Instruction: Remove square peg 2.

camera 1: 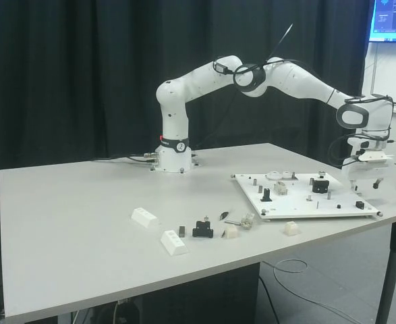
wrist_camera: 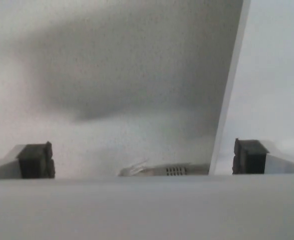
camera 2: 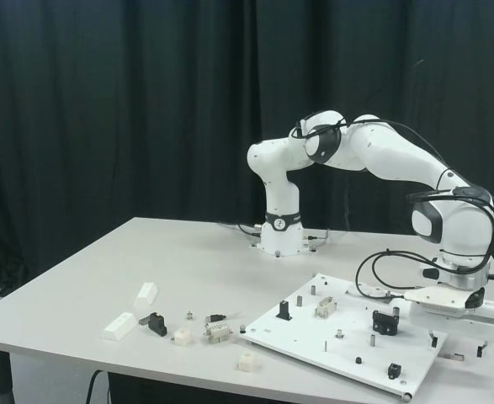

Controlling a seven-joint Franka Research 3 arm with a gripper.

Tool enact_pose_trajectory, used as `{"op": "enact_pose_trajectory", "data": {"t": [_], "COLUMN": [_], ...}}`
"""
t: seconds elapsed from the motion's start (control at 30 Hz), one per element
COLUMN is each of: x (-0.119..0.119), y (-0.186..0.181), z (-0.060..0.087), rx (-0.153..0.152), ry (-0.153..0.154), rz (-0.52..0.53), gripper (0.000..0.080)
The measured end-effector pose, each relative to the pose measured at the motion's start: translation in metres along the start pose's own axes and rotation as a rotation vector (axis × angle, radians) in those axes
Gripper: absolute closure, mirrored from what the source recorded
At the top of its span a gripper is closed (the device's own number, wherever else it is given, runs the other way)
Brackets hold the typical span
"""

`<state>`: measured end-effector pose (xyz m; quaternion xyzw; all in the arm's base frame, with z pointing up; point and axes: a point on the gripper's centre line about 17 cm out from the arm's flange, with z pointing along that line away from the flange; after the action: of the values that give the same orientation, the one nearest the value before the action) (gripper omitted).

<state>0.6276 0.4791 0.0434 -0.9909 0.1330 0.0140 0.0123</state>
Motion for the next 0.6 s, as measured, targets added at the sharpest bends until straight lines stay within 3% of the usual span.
{"op": "enact_pose_trajectory", "data": {"t": [0.6], "x": [-0.0009], "y": [-0.0029], "z": [-0.0045], "rx": [0.006], "ry": [0.002], "rz": [0.006], "gripper": [0.0003]}}
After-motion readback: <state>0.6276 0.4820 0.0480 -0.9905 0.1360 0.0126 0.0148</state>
